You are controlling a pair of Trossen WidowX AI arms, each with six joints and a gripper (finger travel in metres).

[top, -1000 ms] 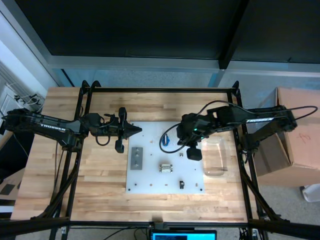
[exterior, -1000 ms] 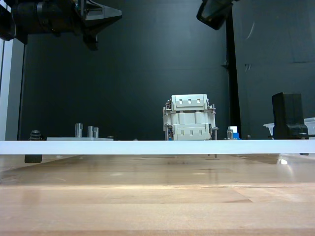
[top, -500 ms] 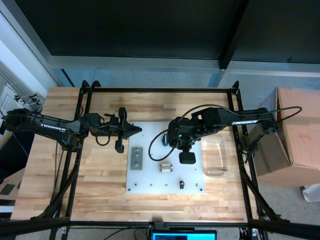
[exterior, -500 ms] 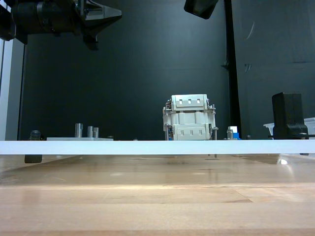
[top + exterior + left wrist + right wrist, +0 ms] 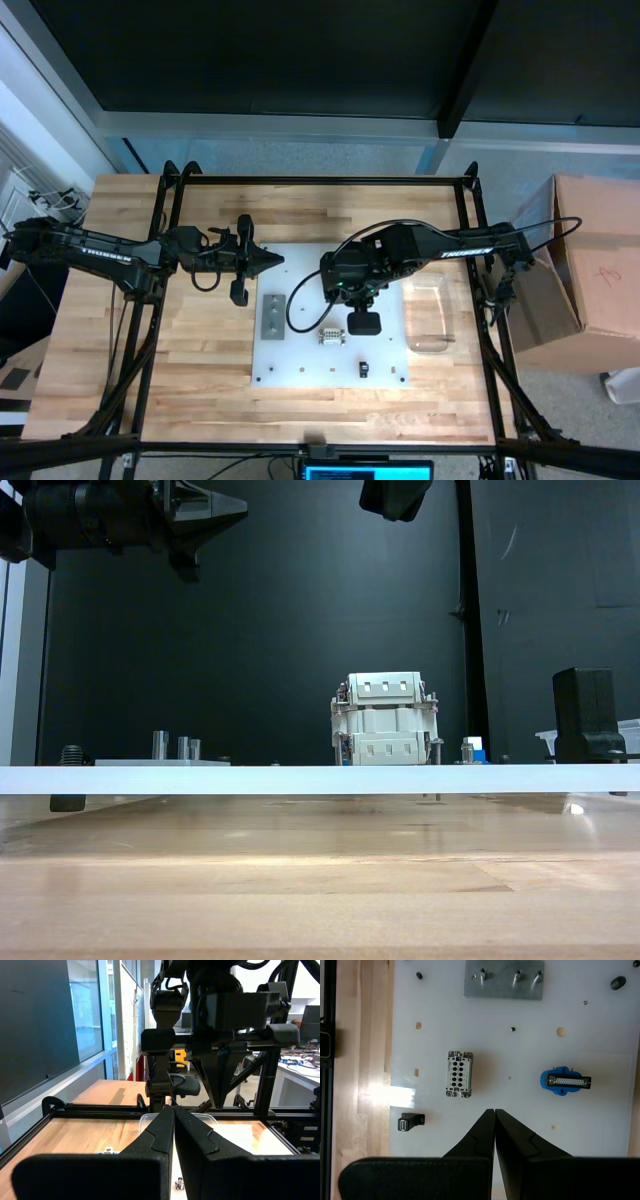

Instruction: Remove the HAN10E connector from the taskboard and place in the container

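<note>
High view: above the near edge of the table (image 5: 200,390), facing down and away. Low: level at that edge. Left wrist: level, inward. Right wrist: straight down onto the taskboard (image 5: 520,1075), shared with both.

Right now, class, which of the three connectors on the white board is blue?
The wide multi-pin connector alone is blue. The HAN10E connector, upright in its seat, is pale grey; the small connector is black.
</note>
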